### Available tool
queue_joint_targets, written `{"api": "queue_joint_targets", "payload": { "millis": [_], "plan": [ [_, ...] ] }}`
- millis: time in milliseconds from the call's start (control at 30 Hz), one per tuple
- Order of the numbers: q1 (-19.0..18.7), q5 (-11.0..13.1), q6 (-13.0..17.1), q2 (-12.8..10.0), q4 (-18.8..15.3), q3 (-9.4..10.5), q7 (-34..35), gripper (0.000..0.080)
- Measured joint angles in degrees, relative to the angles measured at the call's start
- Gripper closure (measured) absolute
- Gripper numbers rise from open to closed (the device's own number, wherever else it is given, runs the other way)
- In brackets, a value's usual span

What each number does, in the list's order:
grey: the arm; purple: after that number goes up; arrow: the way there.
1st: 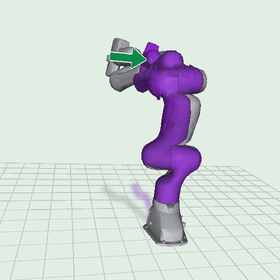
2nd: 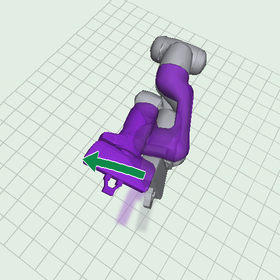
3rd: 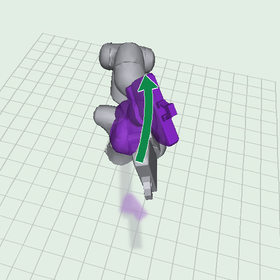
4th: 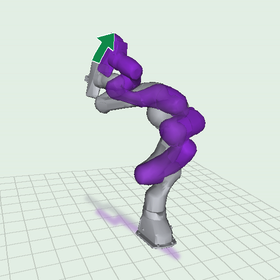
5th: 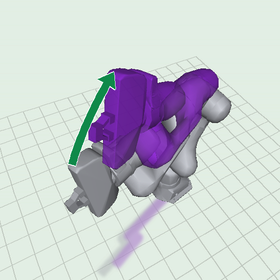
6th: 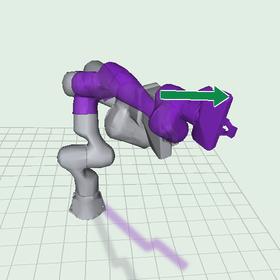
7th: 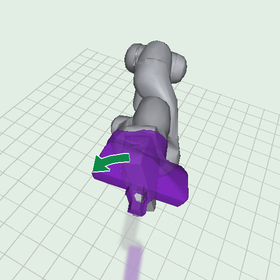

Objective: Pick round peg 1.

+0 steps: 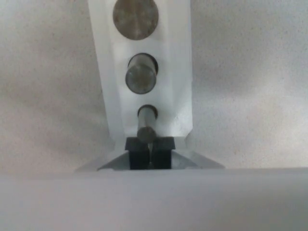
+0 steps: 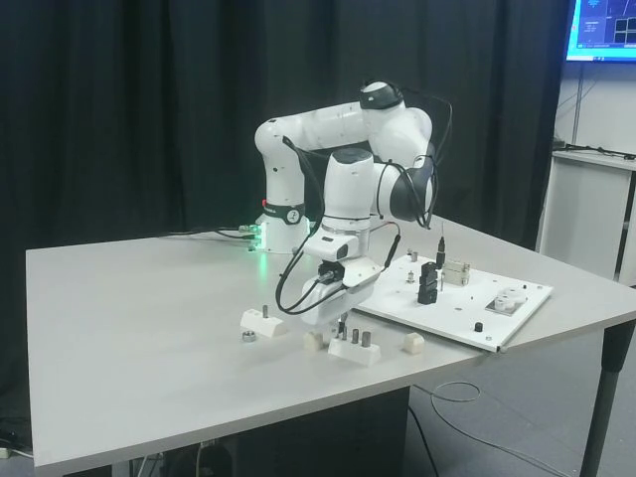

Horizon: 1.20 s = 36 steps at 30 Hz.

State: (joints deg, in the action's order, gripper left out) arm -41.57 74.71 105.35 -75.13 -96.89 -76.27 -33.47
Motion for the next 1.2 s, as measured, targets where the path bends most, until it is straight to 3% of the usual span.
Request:
{"api": "queue_joint_targets", "payload": {
  "millis": [300,867,1200],
  "plan": [
    [-0.1,0.0,-0.8,0.0,-0.2,-0.50,0.0,0.0755],
    [-2.0,-0.1,-5.9,0.1,-1.4,-4.22,0.0,0.0787],
    [-3.8,-0.1,-6.1,0.1,-3.4,-5.82,0.8,0.0787]
  ]
}}
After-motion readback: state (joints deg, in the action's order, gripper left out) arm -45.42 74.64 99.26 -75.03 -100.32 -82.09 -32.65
